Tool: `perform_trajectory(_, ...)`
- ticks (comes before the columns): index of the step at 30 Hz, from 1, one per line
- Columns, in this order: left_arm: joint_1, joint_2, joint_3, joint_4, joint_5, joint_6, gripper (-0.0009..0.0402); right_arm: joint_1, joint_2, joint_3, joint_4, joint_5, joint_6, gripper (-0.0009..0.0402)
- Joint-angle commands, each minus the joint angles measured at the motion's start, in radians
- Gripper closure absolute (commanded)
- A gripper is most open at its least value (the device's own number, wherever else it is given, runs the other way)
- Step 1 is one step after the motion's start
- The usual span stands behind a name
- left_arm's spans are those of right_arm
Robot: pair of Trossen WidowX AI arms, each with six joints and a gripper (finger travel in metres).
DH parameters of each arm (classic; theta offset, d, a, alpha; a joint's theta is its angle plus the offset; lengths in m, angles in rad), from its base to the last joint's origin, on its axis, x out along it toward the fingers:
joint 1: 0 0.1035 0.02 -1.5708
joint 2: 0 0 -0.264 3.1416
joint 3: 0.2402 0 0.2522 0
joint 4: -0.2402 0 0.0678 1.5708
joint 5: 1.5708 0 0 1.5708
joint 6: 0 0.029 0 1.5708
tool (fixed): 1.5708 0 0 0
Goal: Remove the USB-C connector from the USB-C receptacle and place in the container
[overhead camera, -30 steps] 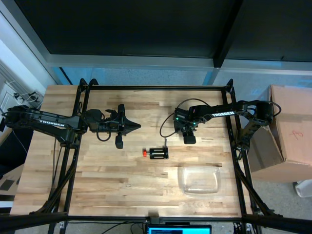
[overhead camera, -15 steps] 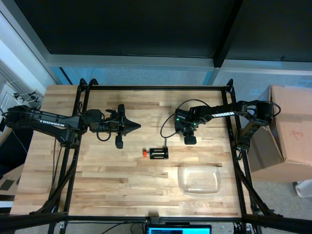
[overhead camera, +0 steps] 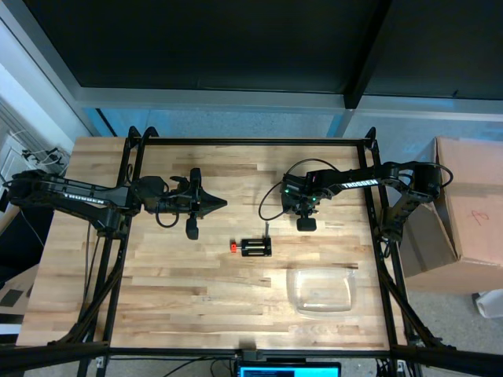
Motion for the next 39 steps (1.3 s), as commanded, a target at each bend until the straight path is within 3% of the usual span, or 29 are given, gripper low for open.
perform_trajectory(1, 0.000, 0.000, 0.000, 0.000, 0.000, 0.000, 0.0393, 0.001, -0.008, 0.000, -0.022, 0.000, 0.005, 0.0393)
perform_trajectory(10, 0.000, 0.000, 0.000, 0.000, 0.000, 0.001, 0.0393, 0.002, -0.087, 0.001, -0.121, 0.000, 0.060, 0.0393)
perform_trajectory(21, 0.000, 0.000, 0.000, 0.000, 0.000, 0.000, 0.0393, 0.047, -0.304, 0.001, -0.317, 0.000, 0.224, 0.0394)
perform_trajectory(27, 0.000, 0.000, 0.000, 0.000, 0.000, 0.000, 0.0393, 0.159, -0.383, 0.001, -0.404, 0.000, 0.309, 0.0393)
perform_trajectory(39, 0.000, 0.000, 0.000, 0.000, 0.000, 0.000, 0.0393, 0.505, -0.393, 0.010, -0.410, 0.000, 0.673, 0.0393)
